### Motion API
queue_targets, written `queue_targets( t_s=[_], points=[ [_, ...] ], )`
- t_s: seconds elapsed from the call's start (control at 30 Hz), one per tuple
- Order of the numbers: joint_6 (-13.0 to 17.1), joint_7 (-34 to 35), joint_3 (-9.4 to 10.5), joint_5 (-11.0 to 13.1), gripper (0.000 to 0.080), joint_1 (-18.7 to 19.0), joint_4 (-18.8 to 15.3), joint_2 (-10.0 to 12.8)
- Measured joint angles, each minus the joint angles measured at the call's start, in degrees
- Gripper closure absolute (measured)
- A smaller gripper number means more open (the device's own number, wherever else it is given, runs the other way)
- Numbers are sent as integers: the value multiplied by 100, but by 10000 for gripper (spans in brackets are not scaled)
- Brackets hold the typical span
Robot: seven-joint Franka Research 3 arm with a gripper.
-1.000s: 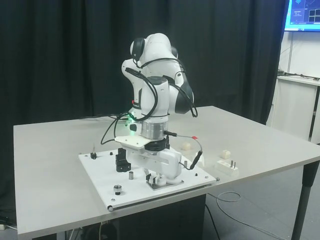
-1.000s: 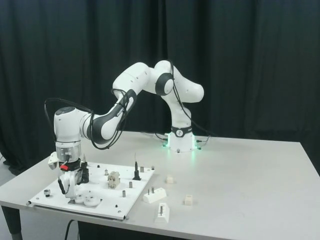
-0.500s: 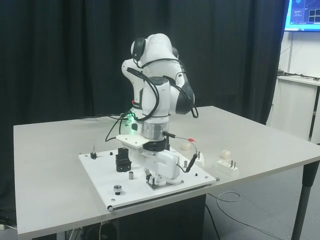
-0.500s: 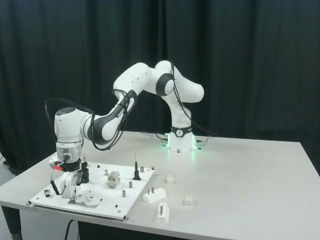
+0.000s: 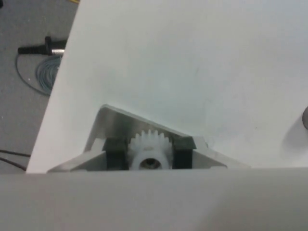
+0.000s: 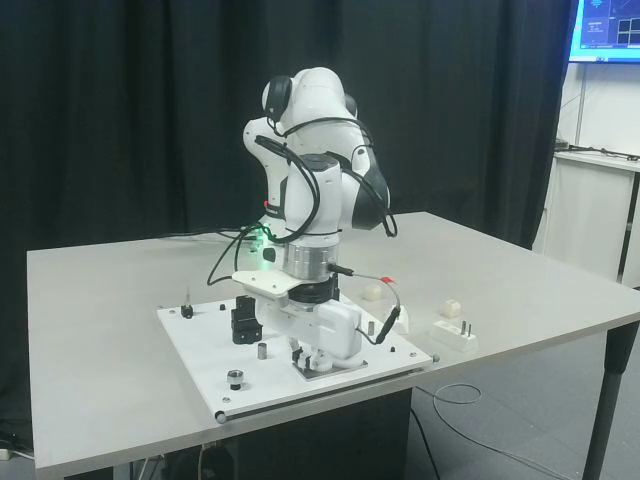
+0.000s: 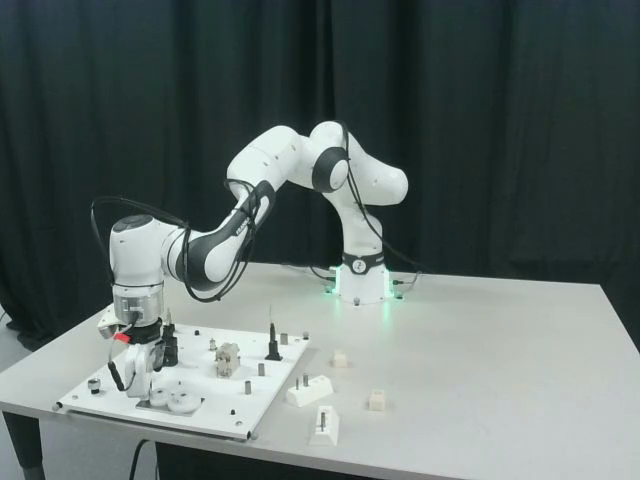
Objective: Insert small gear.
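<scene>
With the black jaws clamped on the small white toothed gear point(image 5: 149, 148), you should lower it squarely over the grey metal plate point(image 5: 115, 126).

A: count?
B: one white arm point(image 7: 255, 190), one gripper point(image 5: 150, 155), one small white gear point(image 5: 150, 147) between its two black fingertips point(image 5: 114, 150).
A: board?
B: one white assembly board point(image 6: 205, 345) on one grey table point(image 7: 480, 350). Two flat white gears point(image 7: 180, 400) by the gripper in the second room view.
A: loose stuff?
B: two white peg blocks point(image 7: 308, 390) and two small white cubes point(image 7: 377, 399) off the board. Pegs too small to count.
</scene>
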Motion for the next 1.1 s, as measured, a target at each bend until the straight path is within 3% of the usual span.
queue_targets(
  t_s=[0.37,0.4,0.57,0.6,0.77,0.8,1.1],
  points=[
    [30,-157,-9,-28,608,9,1,7],
    [48,-209,-9,-51,552,12,2,7],
    [88,-410,-37,-89,552,41,49,6],
    [88,-410,-51,-89,194,51,66,6],
    [57,-417,-167,-116,194,122,142,-2],
    [33,-425,-192,-127,40,136,155,-6],
    [-64,-441,-241,-98,12,189,226,-51]
  ],
)
